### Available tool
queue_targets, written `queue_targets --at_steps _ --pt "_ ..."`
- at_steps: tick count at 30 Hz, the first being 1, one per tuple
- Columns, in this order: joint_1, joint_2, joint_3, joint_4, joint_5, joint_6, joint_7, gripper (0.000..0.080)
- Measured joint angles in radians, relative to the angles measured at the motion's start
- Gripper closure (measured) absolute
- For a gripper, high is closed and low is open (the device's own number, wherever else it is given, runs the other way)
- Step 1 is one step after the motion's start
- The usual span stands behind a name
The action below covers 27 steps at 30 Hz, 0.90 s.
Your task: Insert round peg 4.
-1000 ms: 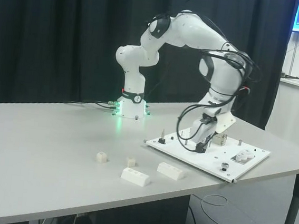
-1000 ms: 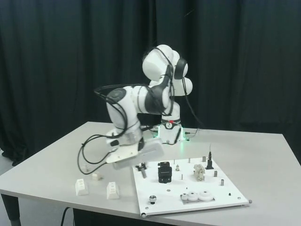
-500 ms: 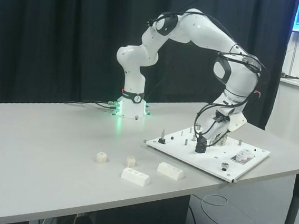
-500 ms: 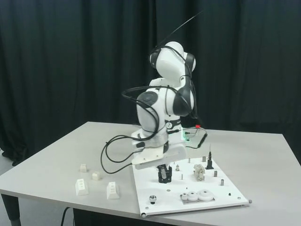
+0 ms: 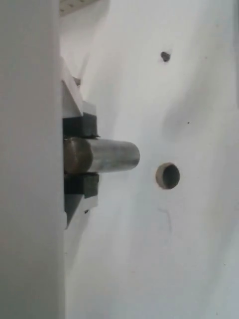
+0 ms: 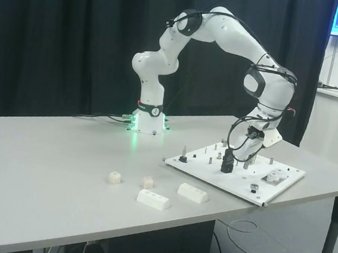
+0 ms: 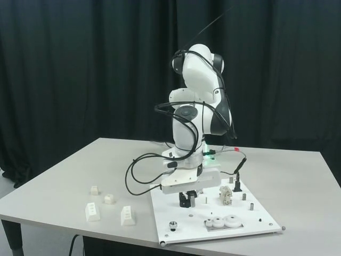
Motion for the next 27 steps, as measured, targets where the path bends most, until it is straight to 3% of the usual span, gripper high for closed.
queue_targets --at_steps 15,27 --pt "0.018 -0.047 0.0 -0.121 -0.012 0.152 0.007 0.0652" --pt "0.024 -0.064 0.0 -0.176 -0.015 0.229 0.007 0.0652"
